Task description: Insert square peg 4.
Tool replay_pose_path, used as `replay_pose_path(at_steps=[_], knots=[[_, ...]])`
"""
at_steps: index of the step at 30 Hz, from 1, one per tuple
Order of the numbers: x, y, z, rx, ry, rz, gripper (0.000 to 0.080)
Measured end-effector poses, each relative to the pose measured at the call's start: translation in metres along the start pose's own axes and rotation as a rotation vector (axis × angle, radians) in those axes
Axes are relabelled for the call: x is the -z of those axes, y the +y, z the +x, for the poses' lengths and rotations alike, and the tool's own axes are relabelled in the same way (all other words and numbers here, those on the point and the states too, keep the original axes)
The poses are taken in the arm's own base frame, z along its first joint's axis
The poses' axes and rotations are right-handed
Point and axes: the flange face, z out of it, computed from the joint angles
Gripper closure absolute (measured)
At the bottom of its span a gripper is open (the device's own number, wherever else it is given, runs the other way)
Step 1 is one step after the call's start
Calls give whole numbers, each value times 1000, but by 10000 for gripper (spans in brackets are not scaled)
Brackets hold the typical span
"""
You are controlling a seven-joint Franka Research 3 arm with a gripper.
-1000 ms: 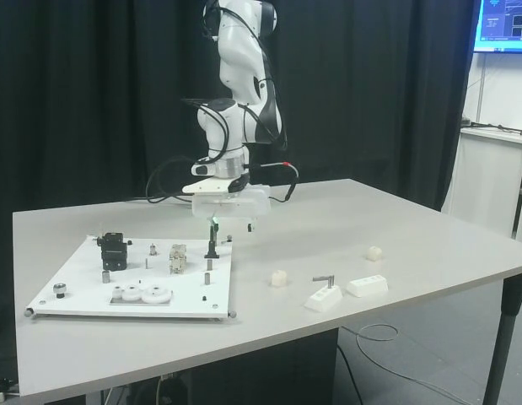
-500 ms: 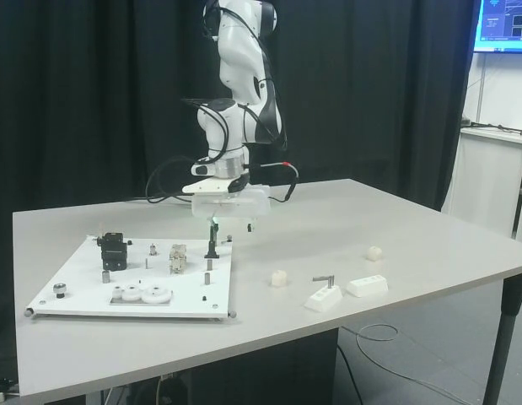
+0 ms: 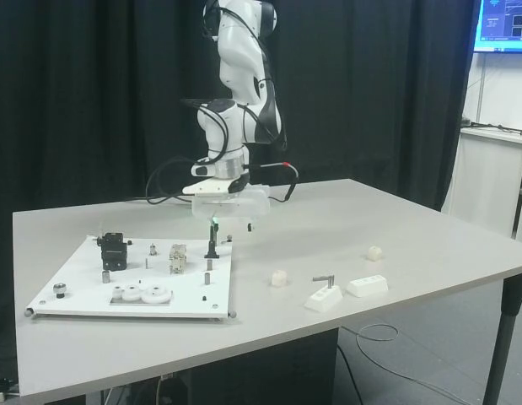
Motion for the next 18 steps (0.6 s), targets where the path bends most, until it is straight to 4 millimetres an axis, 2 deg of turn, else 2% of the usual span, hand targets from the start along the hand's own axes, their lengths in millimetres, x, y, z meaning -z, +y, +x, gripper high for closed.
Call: replay_pose_path(at_steps=[18], knots=[[-2, 3, 0, -4, -14, -15, 3]])
